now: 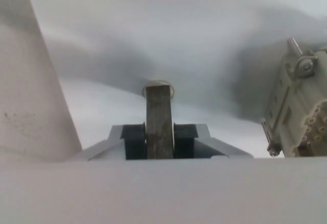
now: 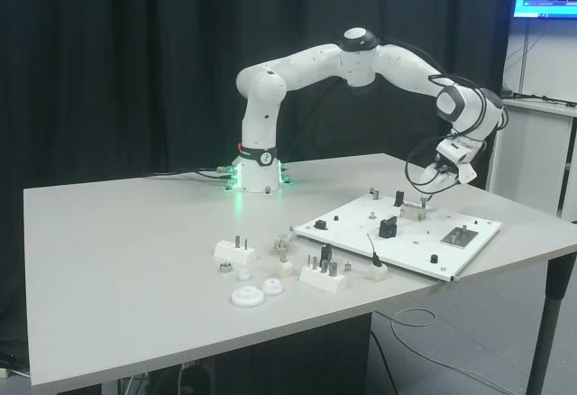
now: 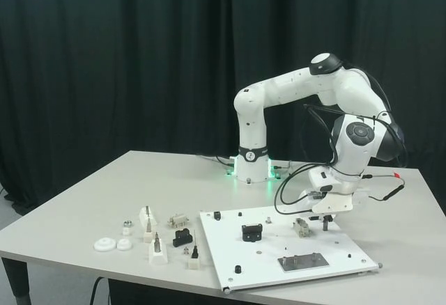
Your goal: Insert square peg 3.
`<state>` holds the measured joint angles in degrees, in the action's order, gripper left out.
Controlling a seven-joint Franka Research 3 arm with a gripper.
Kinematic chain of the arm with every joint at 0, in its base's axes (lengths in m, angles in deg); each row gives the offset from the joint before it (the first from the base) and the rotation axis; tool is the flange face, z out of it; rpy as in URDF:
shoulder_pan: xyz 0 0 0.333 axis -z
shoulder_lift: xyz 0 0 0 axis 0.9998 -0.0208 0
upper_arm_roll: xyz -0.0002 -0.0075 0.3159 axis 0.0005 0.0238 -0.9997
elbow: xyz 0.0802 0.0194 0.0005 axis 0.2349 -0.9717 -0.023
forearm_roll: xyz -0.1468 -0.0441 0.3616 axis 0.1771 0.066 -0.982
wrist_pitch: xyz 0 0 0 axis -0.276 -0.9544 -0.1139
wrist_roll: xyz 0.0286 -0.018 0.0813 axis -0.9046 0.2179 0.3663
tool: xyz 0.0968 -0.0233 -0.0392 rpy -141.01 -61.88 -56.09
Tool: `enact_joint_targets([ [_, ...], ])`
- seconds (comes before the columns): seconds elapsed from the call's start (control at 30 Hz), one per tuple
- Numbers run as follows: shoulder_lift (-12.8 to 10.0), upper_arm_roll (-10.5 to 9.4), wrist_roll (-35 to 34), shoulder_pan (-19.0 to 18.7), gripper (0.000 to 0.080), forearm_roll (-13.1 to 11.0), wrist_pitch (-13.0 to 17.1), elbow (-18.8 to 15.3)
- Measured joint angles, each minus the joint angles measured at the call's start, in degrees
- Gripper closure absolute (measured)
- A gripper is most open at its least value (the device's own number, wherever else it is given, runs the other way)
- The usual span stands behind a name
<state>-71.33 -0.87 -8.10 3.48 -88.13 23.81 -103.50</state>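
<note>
In the wrist view my gripper (image 1: 159, 141) is shut on a grey square peg (image 1: 159, 114), clamped between the two black pads (image 1: 134, 141). The peg's far end meets a small white ring (image 1: 159, 86) on the white board (image 1: 102, 106). In the room views the gripper (image 2: 431, 188) (image 3: 326, 220) hangs low over the far right part of the board (image 2: 353, 230) (image 3: 230, 256), with the peg (image 3: 326, 224) pointing down at it. Whether the tip is inside a hole is hidden.
A grey multi-pin connector (image 1: 300, 112) (image 3: 302, 227) stands on the board close beside the gripper. Black blocks (image 2: 389, 228) (image 3: 251, 232) and a grey metal plate (image 2: 460, 235) (image 3: 304, 261) also sit on the board. White peg holders (image 2: 325, 276) and gears (image 2: 245, 298) lie left of it.
</note>
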Motion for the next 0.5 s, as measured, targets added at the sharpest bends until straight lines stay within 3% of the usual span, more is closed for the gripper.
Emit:
enact_joint_targets([
  [0.5, -0.03, -0.21, 3.54, -0.11, 0.0691, -0.21, 0.55, -0.69],
])
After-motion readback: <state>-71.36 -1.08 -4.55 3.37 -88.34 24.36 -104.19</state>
